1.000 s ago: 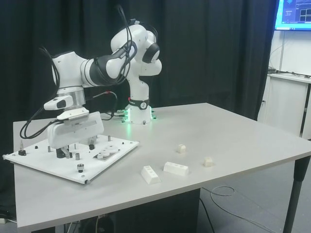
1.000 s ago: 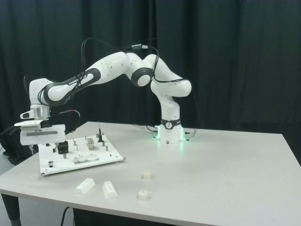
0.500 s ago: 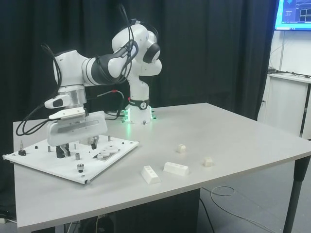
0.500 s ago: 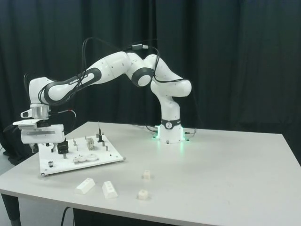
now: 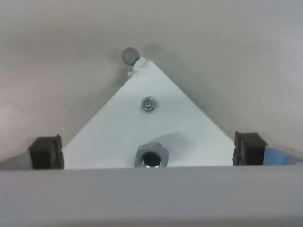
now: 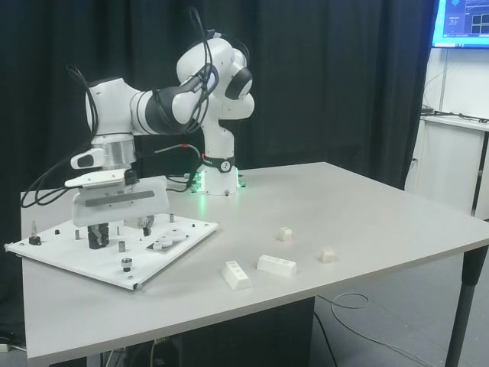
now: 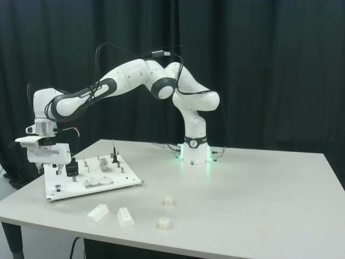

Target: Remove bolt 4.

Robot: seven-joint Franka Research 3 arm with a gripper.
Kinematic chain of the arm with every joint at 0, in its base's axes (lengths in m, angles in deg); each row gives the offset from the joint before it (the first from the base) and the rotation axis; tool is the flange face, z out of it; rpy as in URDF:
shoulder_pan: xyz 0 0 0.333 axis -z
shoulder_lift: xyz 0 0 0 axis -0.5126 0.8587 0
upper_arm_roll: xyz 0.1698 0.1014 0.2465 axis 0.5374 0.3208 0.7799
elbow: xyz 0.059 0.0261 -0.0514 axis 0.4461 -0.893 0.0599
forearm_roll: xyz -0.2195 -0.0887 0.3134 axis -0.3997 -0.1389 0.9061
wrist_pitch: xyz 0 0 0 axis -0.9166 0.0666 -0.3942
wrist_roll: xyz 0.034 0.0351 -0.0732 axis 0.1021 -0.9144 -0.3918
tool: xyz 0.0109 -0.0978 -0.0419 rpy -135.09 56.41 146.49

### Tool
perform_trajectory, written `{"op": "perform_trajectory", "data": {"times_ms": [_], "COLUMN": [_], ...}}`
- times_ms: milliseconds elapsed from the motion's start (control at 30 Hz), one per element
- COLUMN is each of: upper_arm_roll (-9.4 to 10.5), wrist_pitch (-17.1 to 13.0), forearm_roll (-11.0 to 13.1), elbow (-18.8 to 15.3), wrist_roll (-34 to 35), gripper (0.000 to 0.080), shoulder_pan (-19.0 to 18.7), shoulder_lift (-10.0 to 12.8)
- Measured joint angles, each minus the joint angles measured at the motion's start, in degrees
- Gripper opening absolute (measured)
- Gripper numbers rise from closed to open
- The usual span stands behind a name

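My gripper [image 5: 147, 151] is open, and its black fingers [image 5: 46, 152] stand wide apart above a corner of the white board [image 5: 189, 127]. Between them in the wrist view sits a grey hex-headed bolt [image 5: 150, 158] with a dark hole in its top. A smaller nut [image 5: 148, 104] lies further toward the corner, beside a grey foot [image 5: 129, 56]. From the first room view, the gripper [image 6: 118, 229] hangs just over the board's [image 6: 183, 229] left half, holding nothing. A short bolt [image 6: 126, 264] stands near the board's front edge. The second room view has the gripper [image 7: 54, 166] at the board's [image 7: 118, 181] left end.
Several pegs and white gears [image 6: 164, 241] stand on the board right of the gripper. Two white blocks [image 6: 260, 269] and two small cubes [image 6: 327, 254] lie on the grey table [image 6: 367, 206]. The arm's base [image 6: 216, 180], lit green, stands behind the board.
The hand has lifted slightly off the board and turned about its vertical axis. Nothing on the board has moved.
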Motion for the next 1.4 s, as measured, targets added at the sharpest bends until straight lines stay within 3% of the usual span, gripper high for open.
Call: {"op": "perform_trajectory", "data": {"times_ms": [500, 867, 1400], "upper_arm_roll": [0.00, 0.02, 0.30], "wrist_pitch": [-0.8, -1.4, -1.7], "forearm_roll": [-2.4, -4.9, -5.1], "elbow": [0.0, -0.1, -0.8], "wrist_roll": [27.0, 40.6, 49.9], "gripper": [0.0800, 0.0800, 0.0800], "shoulder_pan": [-0.1, -0.1, -0.9], "shoulder_lift": [0.1, 0.8, 2.1]}}
